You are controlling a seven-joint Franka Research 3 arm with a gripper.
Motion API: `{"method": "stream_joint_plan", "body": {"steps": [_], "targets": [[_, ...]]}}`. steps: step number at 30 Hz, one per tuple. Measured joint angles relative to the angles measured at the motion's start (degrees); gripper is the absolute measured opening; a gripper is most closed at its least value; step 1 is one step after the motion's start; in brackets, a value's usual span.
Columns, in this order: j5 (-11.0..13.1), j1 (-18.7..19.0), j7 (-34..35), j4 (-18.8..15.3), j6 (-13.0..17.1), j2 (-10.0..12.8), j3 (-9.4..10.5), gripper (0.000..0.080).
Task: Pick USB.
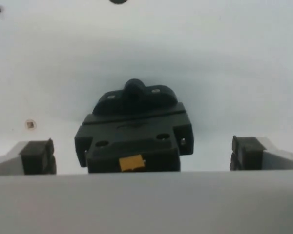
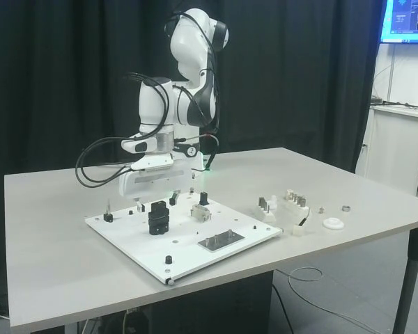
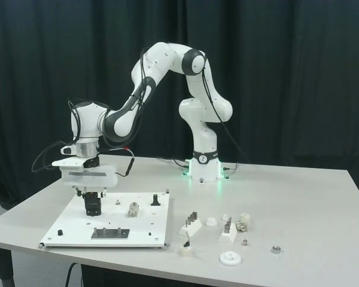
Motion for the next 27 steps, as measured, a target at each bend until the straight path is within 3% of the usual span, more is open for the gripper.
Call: {"method": "stream_joint_plan", "body": {"steps": [19, 27], "targets": [[-0.2, 0.89, 1.0, 2.94, -4.29, -1.05, -0.5, 0.08], [-1.74, 2.3, 2.18, 4.25, -6.99, -1.73, -2.3, 0.08]]}}
